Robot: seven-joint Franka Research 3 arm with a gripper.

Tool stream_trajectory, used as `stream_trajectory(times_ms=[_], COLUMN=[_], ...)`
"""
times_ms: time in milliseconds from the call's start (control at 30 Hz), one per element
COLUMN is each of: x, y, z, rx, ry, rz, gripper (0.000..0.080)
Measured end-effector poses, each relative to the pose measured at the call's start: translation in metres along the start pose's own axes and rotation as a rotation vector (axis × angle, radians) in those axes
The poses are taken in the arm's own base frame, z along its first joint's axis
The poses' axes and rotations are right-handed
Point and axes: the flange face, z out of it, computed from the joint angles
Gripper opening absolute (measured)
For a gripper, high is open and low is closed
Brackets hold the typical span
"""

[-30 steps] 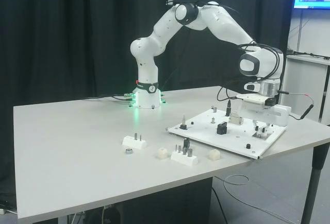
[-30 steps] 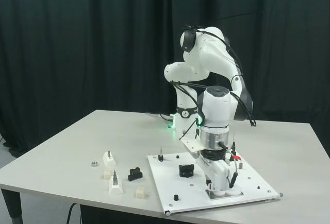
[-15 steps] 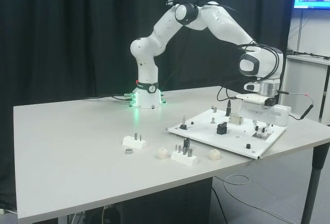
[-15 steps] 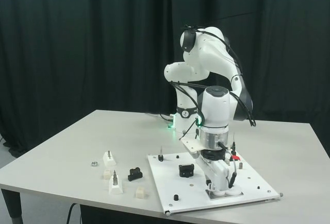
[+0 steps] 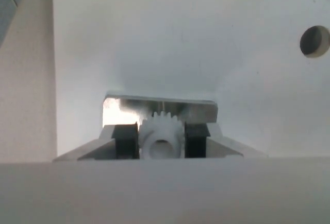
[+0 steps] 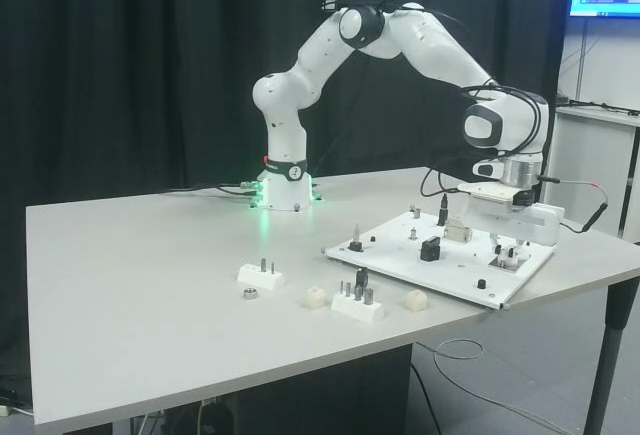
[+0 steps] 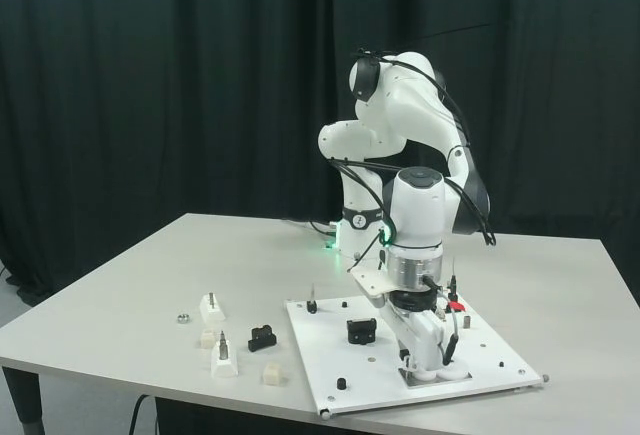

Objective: Insert small gear.

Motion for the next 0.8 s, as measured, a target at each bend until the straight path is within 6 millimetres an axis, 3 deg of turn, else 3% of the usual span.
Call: stream_trajectory(times_ms=[800], x=[0.0000], y=[0.0006], z=[0.0003], rx=[0.000], ry=[-0.001], rz=[-0.140], gripper=[0.0189])
